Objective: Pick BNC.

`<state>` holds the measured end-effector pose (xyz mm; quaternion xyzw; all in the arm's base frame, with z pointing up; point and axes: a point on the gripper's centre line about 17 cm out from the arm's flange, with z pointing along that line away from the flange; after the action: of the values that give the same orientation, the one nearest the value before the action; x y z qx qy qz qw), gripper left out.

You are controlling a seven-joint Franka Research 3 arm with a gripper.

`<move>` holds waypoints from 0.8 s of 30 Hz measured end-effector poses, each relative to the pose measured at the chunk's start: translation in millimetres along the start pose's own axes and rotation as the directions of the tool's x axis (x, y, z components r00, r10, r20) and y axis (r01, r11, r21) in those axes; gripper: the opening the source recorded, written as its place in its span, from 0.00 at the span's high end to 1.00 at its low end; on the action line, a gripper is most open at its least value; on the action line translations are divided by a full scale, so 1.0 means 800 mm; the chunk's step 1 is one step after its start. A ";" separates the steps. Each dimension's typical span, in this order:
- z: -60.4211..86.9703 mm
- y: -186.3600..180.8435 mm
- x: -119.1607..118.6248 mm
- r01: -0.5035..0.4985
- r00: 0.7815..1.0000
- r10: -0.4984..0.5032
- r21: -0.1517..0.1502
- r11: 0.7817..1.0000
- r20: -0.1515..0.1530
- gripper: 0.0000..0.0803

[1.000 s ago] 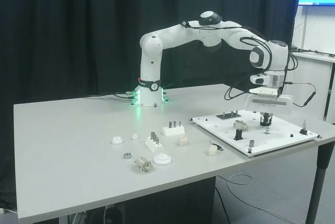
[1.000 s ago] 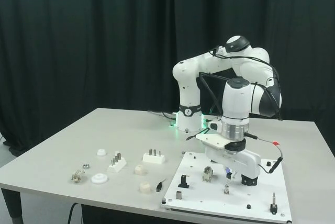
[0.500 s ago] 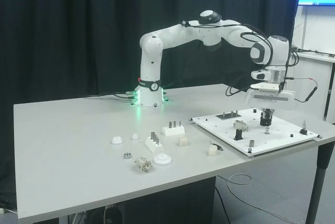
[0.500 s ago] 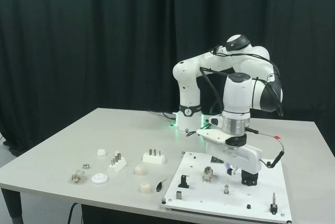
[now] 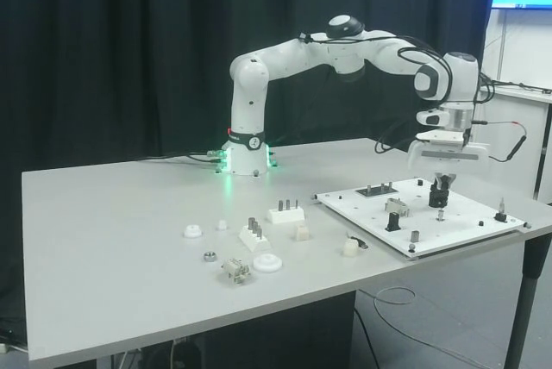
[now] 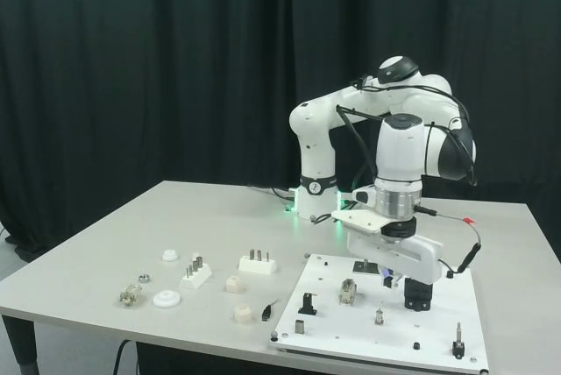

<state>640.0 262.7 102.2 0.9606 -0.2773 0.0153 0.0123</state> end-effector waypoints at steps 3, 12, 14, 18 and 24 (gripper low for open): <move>-0.005 -0.002 0.001 0.003 1.000 -0.003 0.002 1.000 -0.004 1.00; -0.019 -0.006 0.008 0.007 1.000 -0.007 0.008 1.000 -0.022 1.00; -0.023 -0.007 0.009 0.007 1.000 -0.007 0.009 1.000 -0.025 1.00; -0.029 -0.007 0.011 0.008 1.000 -0.008 0.010 1.000 -0.027 1.00; -0.036 -0.008 0.012 0.011 0.999 -0.011 0.007 1.000 -0.031 1.00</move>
<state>650.9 263.5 130.9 0.9618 -0.2717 0.0311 0.0132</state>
